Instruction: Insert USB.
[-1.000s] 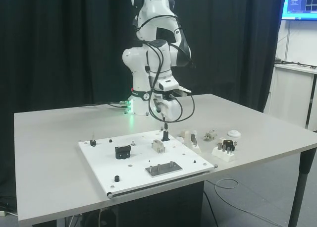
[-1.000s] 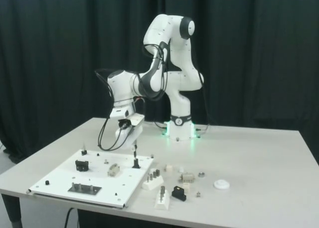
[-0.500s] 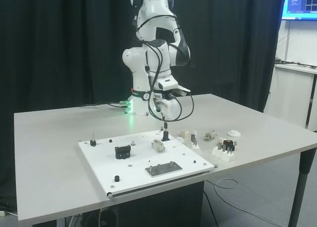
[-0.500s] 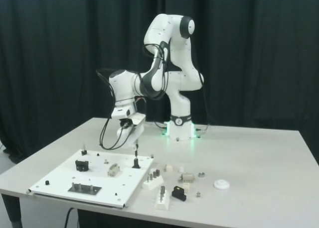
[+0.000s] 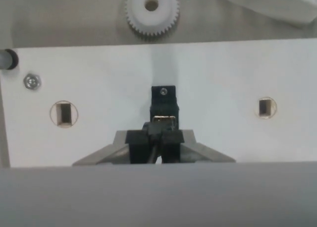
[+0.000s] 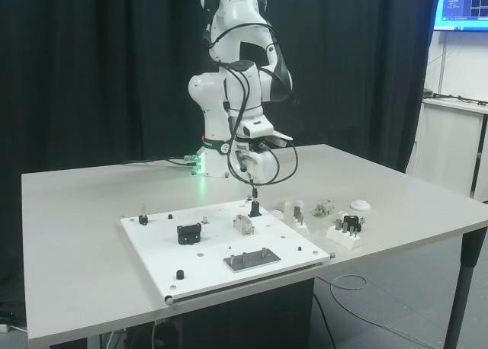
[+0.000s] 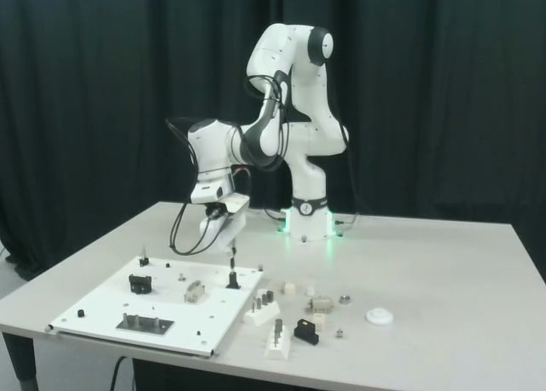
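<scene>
1. My gripper (image 5: 159,148) was clamped on the plug (image 5: 164,122), a black stub with a metal tip showing between my fingertips.
2. The plug hung just above the black socket block (image 5: 163,99), which stood upright on the white board (image 5: 213,78) and carried a small screw on top.
3. Beyond the block, off the board's edge, lay a white gear (image 5: 151,10) on the grey table (image 6: 69,212).
</scene>
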Robot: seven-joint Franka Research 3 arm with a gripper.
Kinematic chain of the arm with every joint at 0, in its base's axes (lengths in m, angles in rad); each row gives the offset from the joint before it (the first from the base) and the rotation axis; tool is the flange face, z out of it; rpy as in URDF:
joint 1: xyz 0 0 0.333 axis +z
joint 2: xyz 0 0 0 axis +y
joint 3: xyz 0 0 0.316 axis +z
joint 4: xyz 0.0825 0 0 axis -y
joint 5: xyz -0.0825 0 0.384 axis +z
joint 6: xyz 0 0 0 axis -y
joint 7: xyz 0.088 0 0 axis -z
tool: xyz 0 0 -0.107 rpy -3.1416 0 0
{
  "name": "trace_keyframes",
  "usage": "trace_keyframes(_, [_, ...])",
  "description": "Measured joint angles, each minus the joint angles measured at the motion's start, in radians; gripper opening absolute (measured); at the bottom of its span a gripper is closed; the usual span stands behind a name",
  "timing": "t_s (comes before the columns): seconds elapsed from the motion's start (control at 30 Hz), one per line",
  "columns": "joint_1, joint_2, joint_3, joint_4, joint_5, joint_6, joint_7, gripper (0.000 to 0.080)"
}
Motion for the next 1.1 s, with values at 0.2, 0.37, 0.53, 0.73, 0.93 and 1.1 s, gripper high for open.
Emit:
trace_keyframes(0.2, [0.0,0.0,0.0,0.0,0.0,0.015,0.0,0.0047])
trace_keyframes(0.37, [0.0,0.0,0.0,0.0,0.0,0.018,0.0,0.0047])
trace_keyframes(0.53, [0.001,0.0,0.0,0.0,0.001,0.018,0.0,0.0047])
trace_keyframes(0.73, [0.002,0.0,0.0,-0.001,0.001,0.018,0.0,0.0047])
trace_keyframes(0.93, [0.003,0.0,0.0,-0.003,0.001,0.018,0.0,0.0047])
trace_keyframes(1.1, [0.003,0.0,0.0,-0.004,0.001,0.018,0.0,0.0047])
